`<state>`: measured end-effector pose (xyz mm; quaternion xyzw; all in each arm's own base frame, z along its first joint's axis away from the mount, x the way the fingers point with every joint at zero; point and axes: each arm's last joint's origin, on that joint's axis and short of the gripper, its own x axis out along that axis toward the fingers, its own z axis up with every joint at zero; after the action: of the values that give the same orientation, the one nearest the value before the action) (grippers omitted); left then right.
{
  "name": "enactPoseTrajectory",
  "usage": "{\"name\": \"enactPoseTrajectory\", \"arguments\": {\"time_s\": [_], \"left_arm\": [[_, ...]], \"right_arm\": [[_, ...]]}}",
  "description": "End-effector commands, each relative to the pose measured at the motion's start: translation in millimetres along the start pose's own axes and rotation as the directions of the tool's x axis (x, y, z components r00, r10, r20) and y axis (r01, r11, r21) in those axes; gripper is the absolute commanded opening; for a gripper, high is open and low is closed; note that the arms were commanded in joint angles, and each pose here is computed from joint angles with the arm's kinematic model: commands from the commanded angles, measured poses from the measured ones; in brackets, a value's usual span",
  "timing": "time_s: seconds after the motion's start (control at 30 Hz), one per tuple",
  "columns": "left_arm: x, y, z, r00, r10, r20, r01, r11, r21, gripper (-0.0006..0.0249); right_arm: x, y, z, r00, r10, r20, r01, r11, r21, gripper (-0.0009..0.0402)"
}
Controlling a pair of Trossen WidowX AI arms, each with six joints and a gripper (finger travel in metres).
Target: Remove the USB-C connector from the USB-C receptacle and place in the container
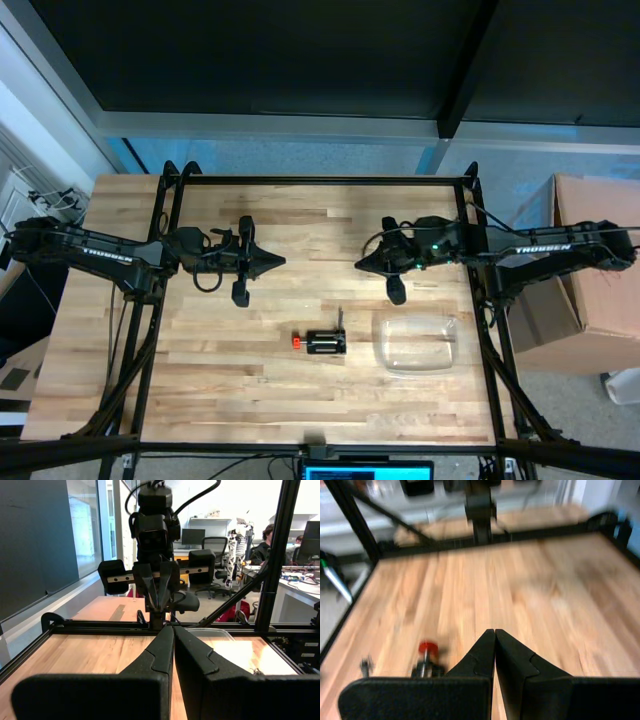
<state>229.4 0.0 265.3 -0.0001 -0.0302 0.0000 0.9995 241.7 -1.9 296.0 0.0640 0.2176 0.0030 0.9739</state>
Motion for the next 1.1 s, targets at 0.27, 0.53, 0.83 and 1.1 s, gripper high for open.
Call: {"name": "enactPoseTrajectory", "arguments": {"time_s": [0.27, 0.53, 0.83, 1.1], "left_arm": [[0, 0, 0, 1.0, 0.0, 0.0, 0.0, 1.0, 0.0, 0.0], [0, 0, 0, 1.0, 0.0, 0.0, 0.0, 1.0, 0.0, 0.0], [0, 0, 0, 1.0, 0.0, 0.0, 0.0, 1.0, 0.0, 0.0], [0, 0, 0, 1.0, 0.0, 0.0, 0.0, 1.0, 0.0, 0.0]], "right_arm": [[15, 23, 38, 0.918, 0.002, -0.397, -0.012, 1.0, -0.023, 0.0008], [29, 26, 63, 0.834, -0.075, -0.547, 0.051, 0.997, -0.059, 0.0096], [47, 30, 78, 0.766, -0.087, -0.637, 0.045, 0.996, -0.082, 0.019], [59, 32, 78, 0.728, -0.093, -0.679, 0.048, 0.995, -0.085, 0.0231]]}}
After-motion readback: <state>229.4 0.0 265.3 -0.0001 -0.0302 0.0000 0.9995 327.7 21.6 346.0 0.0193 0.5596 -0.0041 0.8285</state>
